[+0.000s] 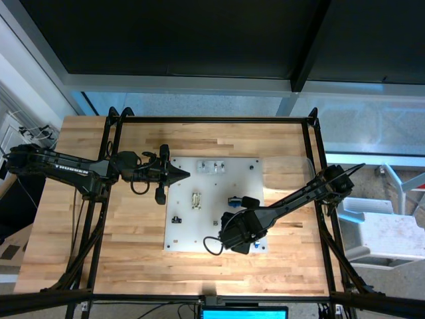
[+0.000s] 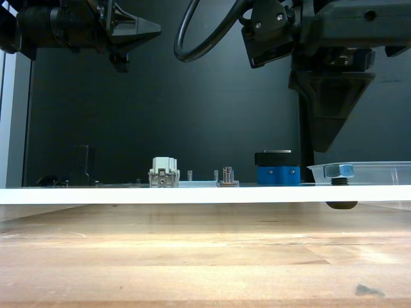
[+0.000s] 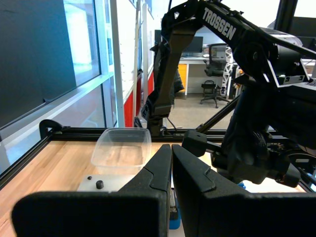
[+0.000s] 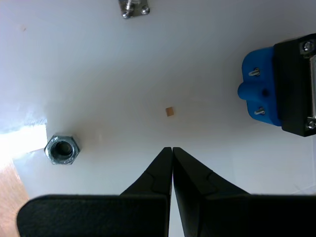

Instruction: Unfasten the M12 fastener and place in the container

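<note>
The M12 fastener (image 2: 338, 171), a small silver hex nut, sits on top of its black ribbed stud (image 2: 338, 181) at the board's near right edge. It also shows from above as the nut (image 4: 61, 149), off to the side of my right gripper (image 4: 172, 148). That right gripper (image 2: 307, 157) hangs over the white board (image 1: 199, 226), shut with nothing in it. The right gripper (image 1: 247, 246) hides the nut in the high view. The container (image 1: 289, 174), a clear tray, lies right of the board and looks empty. My left gripper (image 1: 186, 175) hovers shut at the board's far left.
A blue-and-black knob (image 2: 277, 171) stands just left of the right gripper, also seen as the knob (image 4: 276, 94). A pale connector block (image 2: 163, 173) and a small silver post (image 2: 227, 174) stand mid-board. The black frame rails (image 1: 317, 173) border the table.
</note>
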Available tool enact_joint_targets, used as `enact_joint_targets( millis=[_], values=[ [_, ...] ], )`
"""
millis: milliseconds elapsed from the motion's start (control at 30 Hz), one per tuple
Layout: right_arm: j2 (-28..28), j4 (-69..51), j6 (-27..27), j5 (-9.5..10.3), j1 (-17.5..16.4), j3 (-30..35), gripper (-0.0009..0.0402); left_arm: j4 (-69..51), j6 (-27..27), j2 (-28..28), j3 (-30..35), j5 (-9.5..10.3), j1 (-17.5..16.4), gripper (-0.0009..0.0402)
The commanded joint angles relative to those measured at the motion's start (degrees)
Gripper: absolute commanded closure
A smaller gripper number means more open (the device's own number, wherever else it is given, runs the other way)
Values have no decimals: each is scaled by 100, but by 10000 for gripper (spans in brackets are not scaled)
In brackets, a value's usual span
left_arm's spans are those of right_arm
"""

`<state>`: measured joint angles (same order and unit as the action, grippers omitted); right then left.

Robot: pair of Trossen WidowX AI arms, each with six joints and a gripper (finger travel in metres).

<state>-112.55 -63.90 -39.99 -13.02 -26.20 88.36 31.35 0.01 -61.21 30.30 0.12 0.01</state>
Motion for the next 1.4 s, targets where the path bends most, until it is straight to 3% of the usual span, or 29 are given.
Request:
enact_joint_targets(
  millis=[33,300,433,567,733,833,900,1000,1167,1233,1400],
  values=[
    [46,20,-39,446,-24,48,393,4,0,4,2,-7,0,393],
    [61,44,-214,1123,-31,444,393,-17,0,0,2,-9,0,393],
    [55,90,-448,1285,-31,601,393,-20,0,-2,2,-9,-2,393],
    [55,210,-256,1753,-33,584,393,-17,0,0,2,-9,0,393],
    [-44,415,-396,1722,-33,584,393,-20,0,0,2,-7,-2,393],
    [-122,479,-1204,1248,13,584,392,-17,0,0,2,-9,0,393],
    [-157,494,-1379,1198,13,584,381,-17,0,2,2,-9,0,393],
    [-212,490,-1519,1196,11,586,342,-17,0,0,2,-7,0,393],
    [-232,490,-1849,1187,-7,584,244,-17,0,0,2,-9,-2,393],
    [-232,463,-2114,1078,-7,584,209,-17,0,0,2,-7,0,393],
    [-232,474,-2435,1038,-9,492,152,-17,0,0,2,-9,-2,393]
  ],
)
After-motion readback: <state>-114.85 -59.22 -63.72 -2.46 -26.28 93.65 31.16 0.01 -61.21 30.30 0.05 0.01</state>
